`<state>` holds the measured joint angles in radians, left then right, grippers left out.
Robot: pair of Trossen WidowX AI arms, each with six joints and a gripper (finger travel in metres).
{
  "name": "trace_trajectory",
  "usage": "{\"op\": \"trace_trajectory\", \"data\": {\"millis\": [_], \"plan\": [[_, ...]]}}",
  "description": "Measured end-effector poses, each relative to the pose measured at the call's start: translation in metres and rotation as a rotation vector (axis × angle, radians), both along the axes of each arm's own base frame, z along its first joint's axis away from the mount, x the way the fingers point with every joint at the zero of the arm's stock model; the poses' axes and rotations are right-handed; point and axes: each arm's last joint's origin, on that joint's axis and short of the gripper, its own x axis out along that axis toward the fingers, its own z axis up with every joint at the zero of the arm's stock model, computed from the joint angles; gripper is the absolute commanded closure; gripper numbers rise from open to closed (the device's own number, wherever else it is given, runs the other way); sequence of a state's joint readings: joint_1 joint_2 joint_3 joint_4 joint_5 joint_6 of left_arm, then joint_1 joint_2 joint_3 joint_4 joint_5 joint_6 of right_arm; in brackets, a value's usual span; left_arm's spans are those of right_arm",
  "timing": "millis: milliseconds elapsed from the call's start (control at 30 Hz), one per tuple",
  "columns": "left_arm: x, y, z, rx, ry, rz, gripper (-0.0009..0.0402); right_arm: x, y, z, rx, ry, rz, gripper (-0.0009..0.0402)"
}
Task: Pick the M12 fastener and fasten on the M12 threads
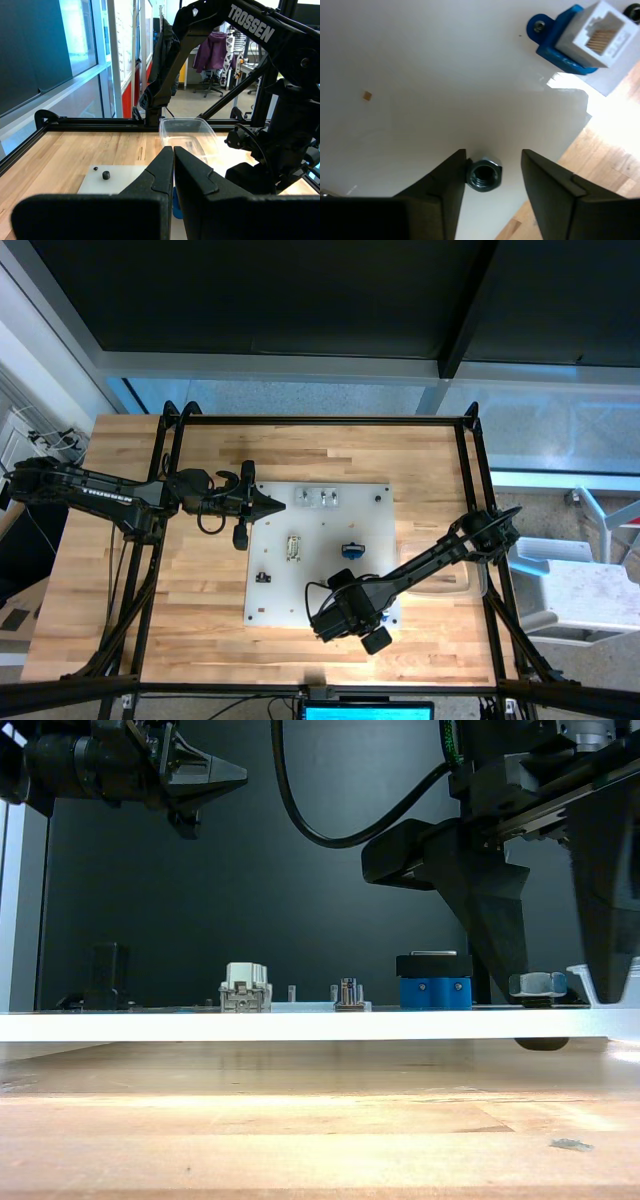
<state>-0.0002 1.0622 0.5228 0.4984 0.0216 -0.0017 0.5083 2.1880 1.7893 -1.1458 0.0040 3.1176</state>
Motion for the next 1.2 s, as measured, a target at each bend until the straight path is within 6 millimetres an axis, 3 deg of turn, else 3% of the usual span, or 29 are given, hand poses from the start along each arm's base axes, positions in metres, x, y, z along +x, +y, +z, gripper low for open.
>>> {"op": "trace_trajectory", "data": {"millis": [167,500,633,1033,1200], "plan": [[0.0,0.0,0.0,0.0,0.0,0.0,0.0393,-0.001,0.001,0.007,0.011,-0.02,0.003,0.018],[0.0,0.0,0.0,0.0,0.0,0.0,0.0393,-0.01,-0.004,0.043,0.051,-0.099,0.067,0.0162],[0.0,0.0,0.0,0.0,0.0,0.0,0.0393,-0.013,-0.007,0.048,0.023,-0.096,0.43,0.0162],[0.0,0.0,0.0,0.0,0.0,0.0,0.0393,-0.016,-0.014,0.051,-0.075,-0.071,1.31,0.0161],[0.0,0.0,0.0,0.0,0.0,0.0,0.0393,-0.016,-0.014,0.051,-0.105,-0.067,1.804,0.0161]]}}
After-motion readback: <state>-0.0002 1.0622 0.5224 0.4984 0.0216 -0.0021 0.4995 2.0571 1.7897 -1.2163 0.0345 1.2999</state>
